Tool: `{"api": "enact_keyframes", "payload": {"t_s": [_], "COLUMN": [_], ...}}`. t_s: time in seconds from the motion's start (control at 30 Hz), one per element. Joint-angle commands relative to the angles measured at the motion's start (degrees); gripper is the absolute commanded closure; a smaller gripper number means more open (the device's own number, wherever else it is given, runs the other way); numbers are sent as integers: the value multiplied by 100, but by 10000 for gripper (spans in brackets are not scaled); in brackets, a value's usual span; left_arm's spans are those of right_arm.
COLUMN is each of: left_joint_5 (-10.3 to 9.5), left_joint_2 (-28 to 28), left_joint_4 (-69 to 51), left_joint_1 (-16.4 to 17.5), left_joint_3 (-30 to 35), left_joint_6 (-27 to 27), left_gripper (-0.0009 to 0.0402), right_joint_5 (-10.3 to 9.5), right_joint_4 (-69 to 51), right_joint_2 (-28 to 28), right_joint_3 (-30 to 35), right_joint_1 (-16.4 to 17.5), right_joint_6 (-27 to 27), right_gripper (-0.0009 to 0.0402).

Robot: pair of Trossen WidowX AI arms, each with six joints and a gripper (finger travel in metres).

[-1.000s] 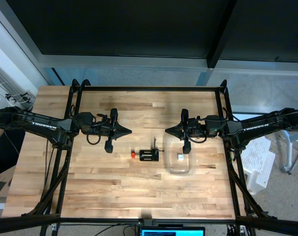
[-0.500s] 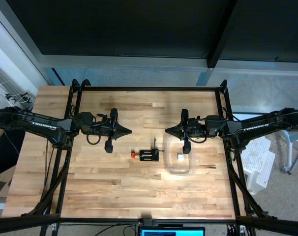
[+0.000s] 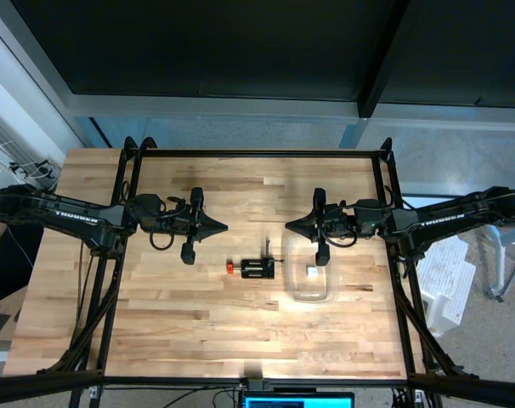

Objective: Pick the USB-C connector and install on taskboard

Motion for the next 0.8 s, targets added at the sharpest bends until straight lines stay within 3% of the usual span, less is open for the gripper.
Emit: {"api": "enact_keyframes", "payload": {"t_s": [0.03,0.8], "left_joint_5": [0,0], "left_joint_2": [0,0], "left_joint_4": [2,2], "left_joint_1": [0,0], "left_joint_3": [2,2], "left_joint_6": [0,0], "left_gripper": [393,393], "right_joint_5": [4,2], "right_joint_4": [-4,-175], "right_joint_2": [0,0], "right_joint_3": [4,2], "right_joint_1": [0,0], "right_joint_6": [2,4], "right_gripper": [393,393]}}
